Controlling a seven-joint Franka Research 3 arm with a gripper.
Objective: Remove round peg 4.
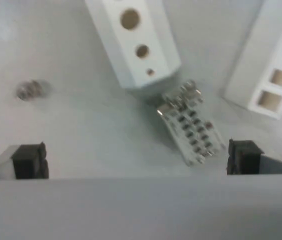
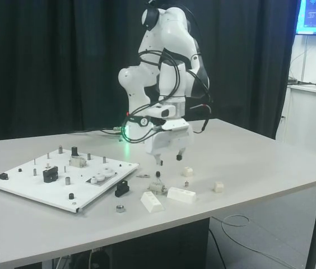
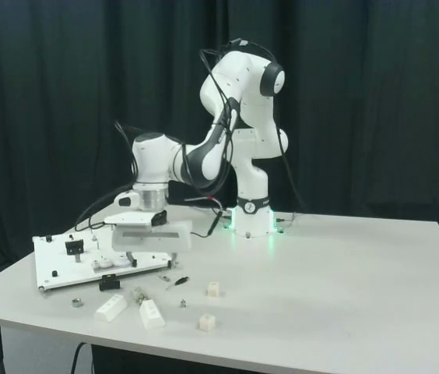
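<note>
The gripper hung above the grey table, its jaws spread wide and holding nothing, over a scatter of loose parts just off the near corner of the white board. In the wrist view the black fingertips stood well apart on either side of a small connector part, with a white block with round holes and a white block with square holes lying beyond it and a small metal nut off to one side. The round pegs, short upright grey posts, stood on the white board, well apart from the gripper; which of them counts as peg 4 could not be told from these views (no numbering was legible). By my reading the task was at its opening step: nothing had been grasped, and the arm was not yet over the board. The next move would call for carrying the gripper across to the board, centring the spread jaws over the right peg, coming down so the fingertips flank its shaft, closing, and then pulling straight up along the peg's axis so it does not bind in its hole. The neighbouring posts and the black fixture on the board stood close together, so the descent would want care.
</note>
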